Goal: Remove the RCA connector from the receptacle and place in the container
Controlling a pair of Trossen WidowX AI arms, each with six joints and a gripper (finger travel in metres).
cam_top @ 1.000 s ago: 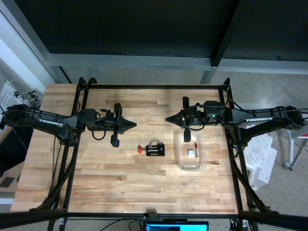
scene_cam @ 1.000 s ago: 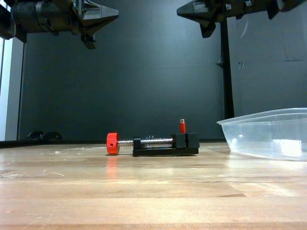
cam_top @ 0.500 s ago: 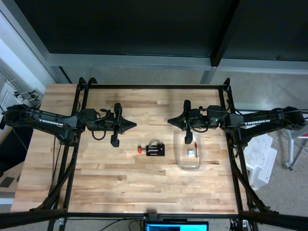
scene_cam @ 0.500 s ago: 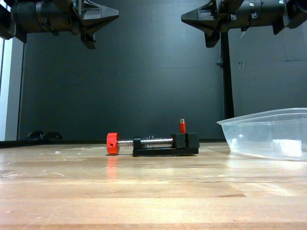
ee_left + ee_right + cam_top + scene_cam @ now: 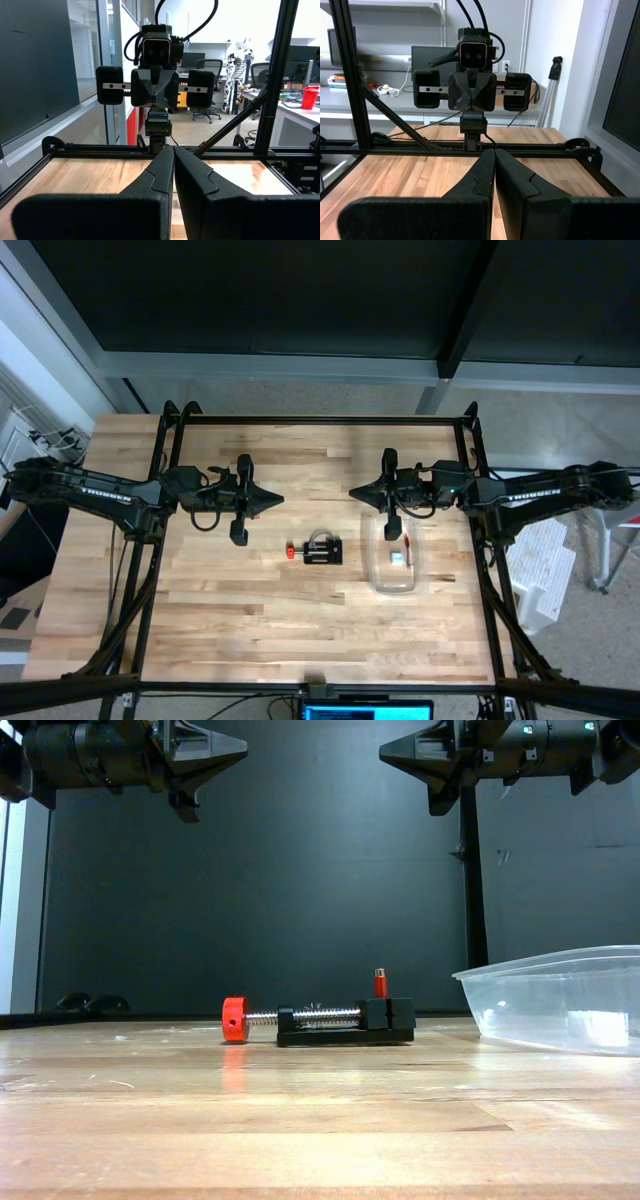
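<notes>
The RCA connector (image 5: 408, 541), a slim reddish plug with a dark tip, lies inside the clear container (image 5: 373, 566) right of centre, beside a small pale grey square piece (image 5: 398, 558). The receptacle (image 5: 322, 551), a black block with a red knob (image 5: 291, 551), sits mid-table; in the low view a short red stub (image 5: 380, 982) stands on its right end. My right gripper (image 5: 352, 492) hovers high behind the container's far left corner, shut and empty. My left gripper (image 5: 280, 500) hangs high, behind and left of the receptacle, also shut and empty. Each wrist view shows shut fingers (image 5: 165, 167) (image 5: 485, 167).
A black metal frame (image 5: 320, 421) runs around the wooden table, with upright posts at the back corners. A screen (image 5: 365, 708) sits at the near edge. In the low view the container wall (image 5: 560, 1005) rises right of the receptacle (image 5: 345, 1018).
My right gripper has drawn back a little to the right and dropped slightly. The left arm, receptacle and container have stayed still.
</notes>
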